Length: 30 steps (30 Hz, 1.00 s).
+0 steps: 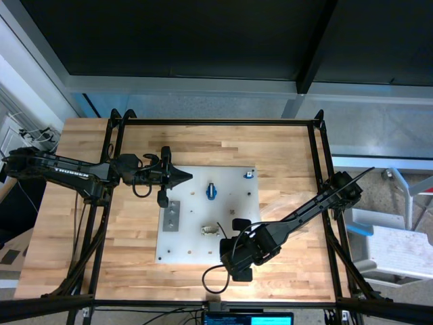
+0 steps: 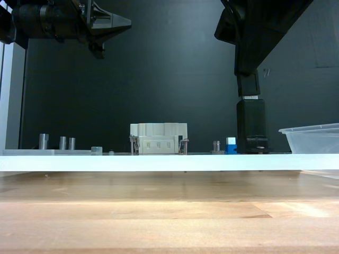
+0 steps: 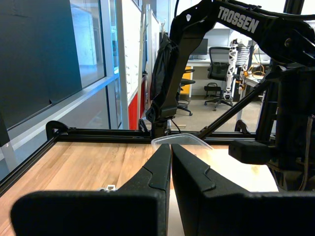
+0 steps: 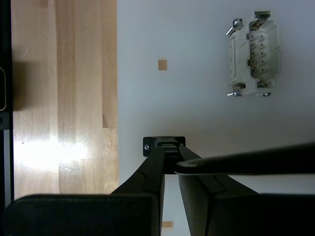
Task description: Remove the USB connector from the USB hub and place in the container
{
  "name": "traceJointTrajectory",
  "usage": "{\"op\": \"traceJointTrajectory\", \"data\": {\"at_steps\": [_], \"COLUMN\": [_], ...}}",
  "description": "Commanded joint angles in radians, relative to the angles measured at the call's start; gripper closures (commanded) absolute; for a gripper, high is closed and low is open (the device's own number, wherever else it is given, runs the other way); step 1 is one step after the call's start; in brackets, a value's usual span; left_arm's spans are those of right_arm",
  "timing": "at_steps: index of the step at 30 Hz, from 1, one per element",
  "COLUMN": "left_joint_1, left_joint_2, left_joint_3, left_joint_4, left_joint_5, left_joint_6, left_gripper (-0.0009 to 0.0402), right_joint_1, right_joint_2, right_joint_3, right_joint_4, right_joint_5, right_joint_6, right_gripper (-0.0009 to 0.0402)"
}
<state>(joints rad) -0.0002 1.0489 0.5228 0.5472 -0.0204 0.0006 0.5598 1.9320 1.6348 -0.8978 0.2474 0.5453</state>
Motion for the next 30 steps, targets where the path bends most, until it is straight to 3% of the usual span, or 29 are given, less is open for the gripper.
{"op": "traceJointTrajectory", "data": {"at_steps": [1,8,13,17,19,30], "left_joint_1": [0.0,0.0,0.0,0.0,0.0,0.0], "left_joint_2": [0.0,0.0,0.0,0.0,0.0,0.0], "left_joint_3": [0.0,0.0,0.0,0.0,0.0,0.0], "left_joint_4": [0.0,0.0,0.0,0.0,0.0,0.0], "left_joint_5": [0.0,0.0,0.0,0.0,0.0,0.0], "left_joint_6": [0.0,0.0,0.0,0.0,0.0,0.0], "left_gripper": [0.0392,0.0392,0.0392,0.0392,0.0392,0.0392], "right_joint_1": [0.005,0.014,0.029,0.035,0.041,0.045], "right_joint_2": [-0.017,-0.071,-0.105,-0.134,-0.149,-0.165], "right_joint_3": [-0.023,-0.13,-0.164,-0.188,-0.199,-0.206], "right_joint_4": [0.034,0.15,0.168,0.188,0.191,0.193], "right_joint_5": [0.022,0.026,0.075,0.079,0.101,0.097], "right_joint_6": [0.014,0.054,0.074,0.08,0.087,0.084], "right_gripper": [0.0393,0.0393,0.0393,0.0393,0.0393,0.0393]}}
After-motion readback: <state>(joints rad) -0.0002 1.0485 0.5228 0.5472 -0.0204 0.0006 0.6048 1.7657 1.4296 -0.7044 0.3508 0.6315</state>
